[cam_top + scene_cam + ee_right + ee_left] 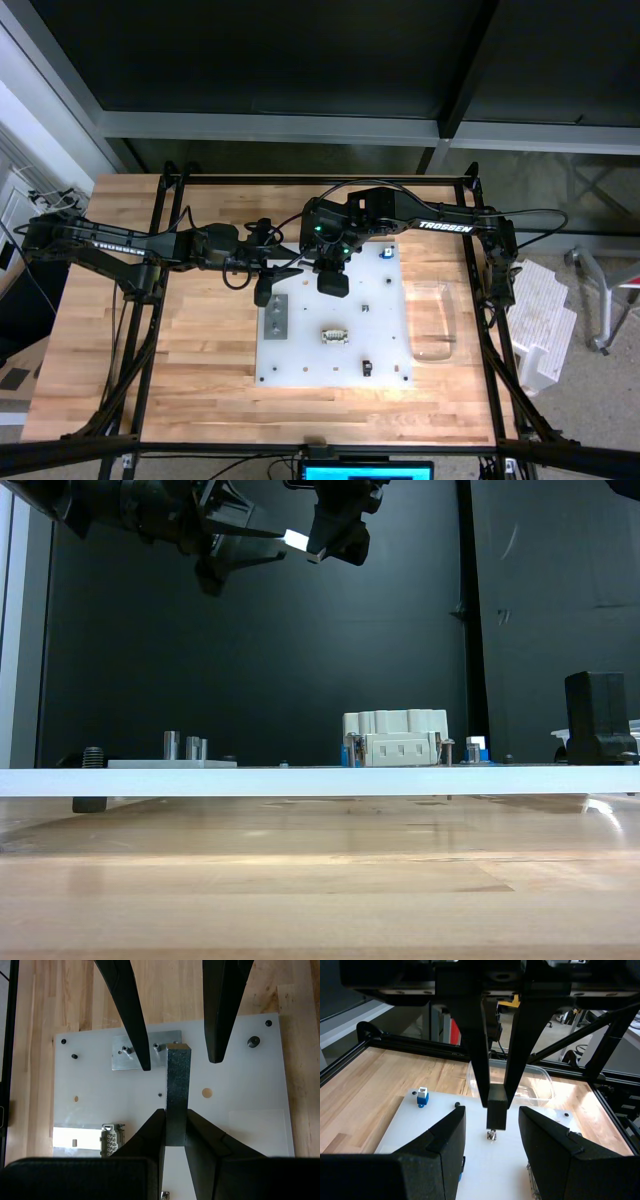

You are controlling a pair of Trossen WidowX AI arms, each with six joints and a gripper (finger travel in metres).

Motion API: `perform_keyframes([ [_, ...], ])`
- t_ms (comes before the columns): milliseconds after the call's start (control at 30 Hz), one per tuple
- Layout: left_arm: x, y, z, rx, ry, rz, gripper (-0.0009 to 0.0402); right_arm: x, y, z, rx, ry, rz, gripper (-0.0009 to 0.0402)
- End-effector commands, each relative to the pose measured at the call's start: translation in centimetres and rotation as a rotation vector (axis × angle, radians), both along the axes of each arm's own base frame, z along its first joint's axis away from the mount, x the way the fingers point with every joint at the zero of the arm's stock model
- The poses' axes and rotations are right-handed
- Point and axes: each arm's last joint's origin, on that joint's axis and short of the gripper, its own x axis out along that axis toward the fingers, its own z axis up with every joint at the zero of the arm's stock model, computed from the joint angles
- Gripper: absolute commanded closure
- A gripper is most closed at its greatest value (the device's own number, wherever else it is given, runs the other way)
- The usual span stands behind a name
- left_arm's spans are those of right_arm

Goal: Pick the 16mm bar and install on taskboard

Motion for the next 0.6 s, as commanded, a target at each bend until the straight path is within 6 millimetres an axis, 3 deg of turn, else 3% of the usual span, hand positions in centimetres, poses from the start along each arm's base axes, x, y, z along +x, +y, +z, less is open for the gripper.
perform_keyframes([
  [33,0.00,-0.01,0.10,0.001,-0.009,-0.001,0.0251,0.01,0.00,-0.01,-0.001,-0.001,0.000,0.0393],
  [300,0.02,-0.01,0.14,0.002,-0.014,-0.002,0.0252,0.02,0.00,0.00,-0.001,-0.002,0.001,0.0393],
  [600,0.02,-0.06,0.14,-0.001,-0.013,-0.019,0.0283,0.09,-0.01,0.04,-0.003,-0.011,0.003,0.0393],
])
